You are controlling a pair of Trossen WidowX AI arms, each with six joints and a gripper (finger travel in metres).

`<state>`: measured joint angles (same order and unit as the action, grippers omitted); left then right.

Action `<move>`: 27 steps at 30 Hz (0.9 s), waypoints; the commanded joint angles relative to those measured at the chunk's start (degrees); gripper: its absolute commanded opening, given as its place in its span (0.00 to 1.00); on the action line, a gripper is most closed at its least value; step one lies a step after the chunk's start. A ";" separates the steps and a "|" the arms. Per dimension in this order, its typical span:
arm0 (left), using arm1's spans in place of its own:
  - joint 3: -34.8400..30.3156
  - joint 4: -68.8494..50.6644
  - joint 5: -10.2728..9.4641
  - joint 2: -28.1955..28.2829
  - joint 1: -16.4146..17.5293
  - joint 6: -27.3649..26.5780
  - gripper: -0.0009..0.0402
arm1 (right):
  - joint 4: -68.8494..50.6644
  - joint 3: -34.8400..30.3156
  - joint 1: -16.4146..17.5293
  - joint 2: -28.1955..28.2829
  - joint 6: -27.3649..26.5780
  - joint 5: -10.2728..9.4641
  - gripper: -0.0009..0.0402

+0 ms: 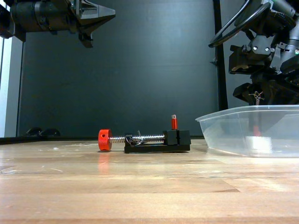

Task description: Pick the RCA connector and install on taskboard

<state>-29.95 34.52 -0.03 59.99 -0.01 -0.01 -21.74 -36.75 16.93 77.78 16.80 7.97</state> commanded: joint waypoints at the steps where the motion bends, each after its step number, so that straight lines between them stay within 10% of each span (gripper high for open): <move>1: 0.00 0.02 0.00 0.02 0.00 0.00 0.02 | 0.42 -0.02 0.00 0.44 -0.15 0.04 0.24; 27: 0.00 0.02 0.00 0.02 0.02 0.02 0.02 | 1.05 -0.02 -0.07 0.59 -0.17 0.04 0.03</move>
<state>-29.95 34.52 -0.03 60.01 -0.01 -0.01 -20.69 -36.73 16.86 78.37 16.62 7.99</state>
